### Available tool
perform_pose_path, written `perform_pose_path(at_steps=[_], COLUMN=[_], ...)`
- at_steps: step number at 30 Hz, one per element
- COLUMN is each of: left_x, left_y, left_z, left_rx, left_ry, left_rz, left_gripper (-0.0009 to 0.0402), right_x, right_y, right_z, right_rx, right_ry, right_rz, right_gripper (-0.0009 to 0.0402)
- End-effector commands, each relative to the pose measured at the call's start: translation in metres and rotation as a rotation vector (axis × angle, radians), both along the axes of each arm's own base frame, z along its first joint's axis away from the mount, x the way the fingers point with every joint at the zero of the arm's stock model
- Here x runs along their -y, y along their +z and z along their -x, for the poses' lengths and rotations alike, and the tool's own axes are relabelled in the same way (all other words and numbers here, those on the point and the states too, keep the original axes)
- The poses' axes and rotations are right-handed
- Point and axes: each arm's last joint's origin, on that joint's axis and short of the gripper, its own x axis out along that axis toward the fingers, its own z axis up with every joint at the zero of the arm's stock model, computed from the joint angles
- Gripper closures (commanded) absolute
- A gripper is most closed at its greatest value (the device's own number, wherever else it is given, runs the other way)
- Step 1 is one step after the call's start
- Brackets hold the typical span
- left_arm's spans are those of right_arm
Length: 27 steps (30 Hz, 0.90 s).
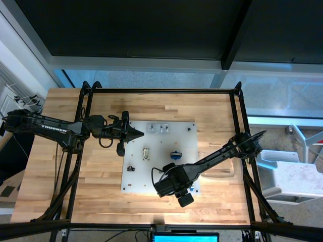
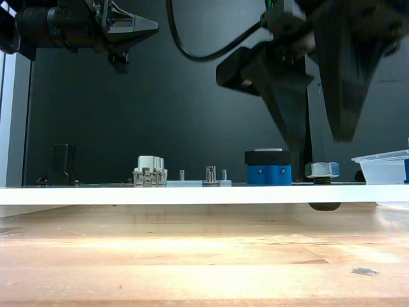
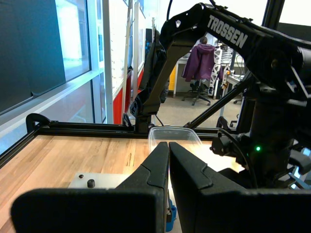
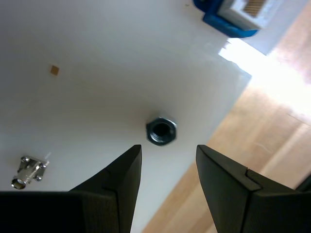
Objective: Pick the M12 fastener and fasten on the M12 threads
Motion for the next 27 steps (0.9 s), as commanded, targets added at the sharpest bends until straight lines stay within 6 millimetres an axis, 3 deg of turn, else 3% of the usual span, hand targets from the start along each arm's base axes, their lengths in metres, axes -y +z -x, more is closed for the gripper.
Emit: perform_pose_path(at_steps=[1, 11, 20, 27], left_x=[0.000, 0.000, 0.000, 0.000], left_y=[0.000, 0.000, 0.000, 0.000], left_z=[0.000, 0.000, 0.000, 0.000], left_rx=[0.000, 0.000, 0.000, 0.000], left_ry=[0.000, 0.000, 0.000, 0.000], left_rz=[0.000, 0.000, 0.000, 0.000], left_gripper=[0.0393, 0.0393, 0.0393, 0.0393], right_x=[0.000, 0.004, 0.010, 0.011], right_y=[0.013, 0.030, 0.030, 0.029], right_z=[0.003, 0.010, 0.013, 0.013], right_rx=[0.027, 0.091, 0.092, 0.091], right_ry=[0.024, 0.477, 1.253, 1.780], right_rz=[-0.021, 0.029, 0.294, 0.361], right_gripper=[0.0237, 0.0237, 0.0237, 0.0237])
